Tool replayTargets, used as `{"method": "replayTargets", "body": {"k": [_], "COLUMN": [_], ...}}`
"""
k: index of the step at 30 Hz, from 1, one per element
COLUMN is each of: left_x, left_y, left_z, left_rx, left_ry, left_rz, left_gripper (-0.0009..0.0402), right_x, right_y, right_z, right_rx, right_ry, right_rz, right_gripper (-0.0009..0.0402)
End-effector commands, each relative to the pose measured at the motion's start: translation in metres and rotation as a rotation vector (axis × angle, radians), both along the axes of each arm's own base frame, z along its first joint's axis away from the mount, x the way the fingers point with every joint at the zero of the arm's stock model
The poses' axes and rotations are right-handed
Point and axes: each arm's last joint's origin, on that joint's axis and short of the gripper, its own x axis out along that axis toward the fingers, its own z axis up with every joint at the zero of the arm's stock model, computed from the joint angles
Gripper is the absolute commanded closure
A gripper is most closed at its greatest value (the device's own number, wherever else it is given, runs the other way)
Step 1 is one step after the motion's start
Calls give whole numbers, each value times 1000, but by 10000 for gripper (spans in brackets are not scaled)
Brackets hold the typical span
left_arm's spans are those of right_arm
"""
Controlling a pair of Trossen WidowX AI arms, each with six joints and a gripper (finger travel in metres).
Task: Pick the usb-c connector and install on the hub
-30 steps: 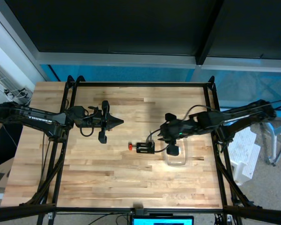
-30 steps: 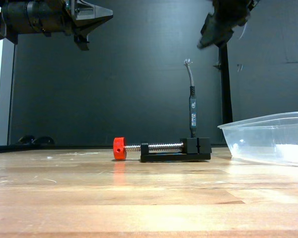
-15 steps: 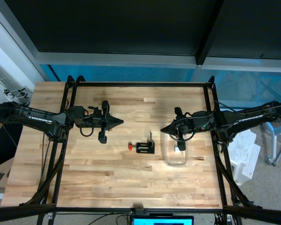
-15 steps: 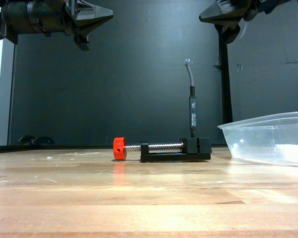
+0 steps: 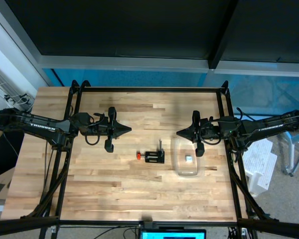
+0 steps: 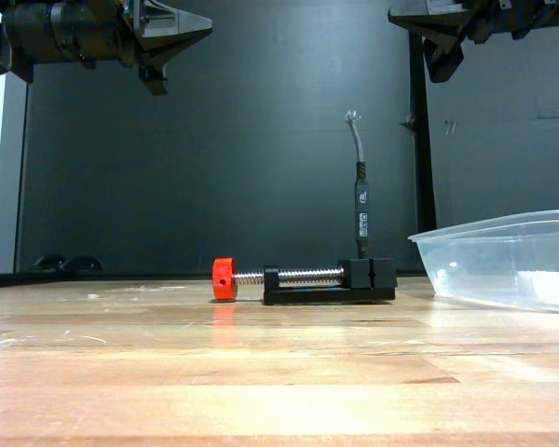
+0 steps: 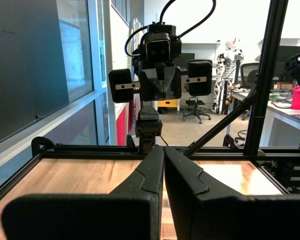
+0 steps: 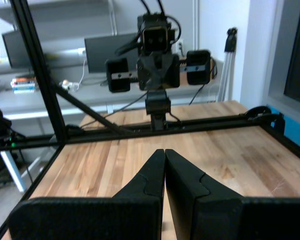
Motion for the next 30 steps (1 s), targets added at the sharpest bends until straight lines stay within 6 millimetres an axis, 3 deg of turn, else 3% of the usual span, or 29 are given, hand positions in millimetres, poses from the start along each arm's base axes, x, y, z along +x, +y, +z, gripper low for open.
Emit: {"method": "replayTargets", "body": {"k": [1,18,30], "left_x": [0,0,0], "left_y": [0,0,0], "left_z": [0,0,0], "left_rx": [0,0,0], "left_ry": [0,0,0], "left_rz": [0,0,0], "left_gripper": [393,393,393], "right_x": [-4,-15,-14], "right_y": [-5,-25,-25], "right_z": [-5,-15,-17], "right_rx": [3,-34,-45], "right_ry": [-28,-82,-58], "right_rz": [-24,-34,-30], "right_gripper": [393,393,393]}}
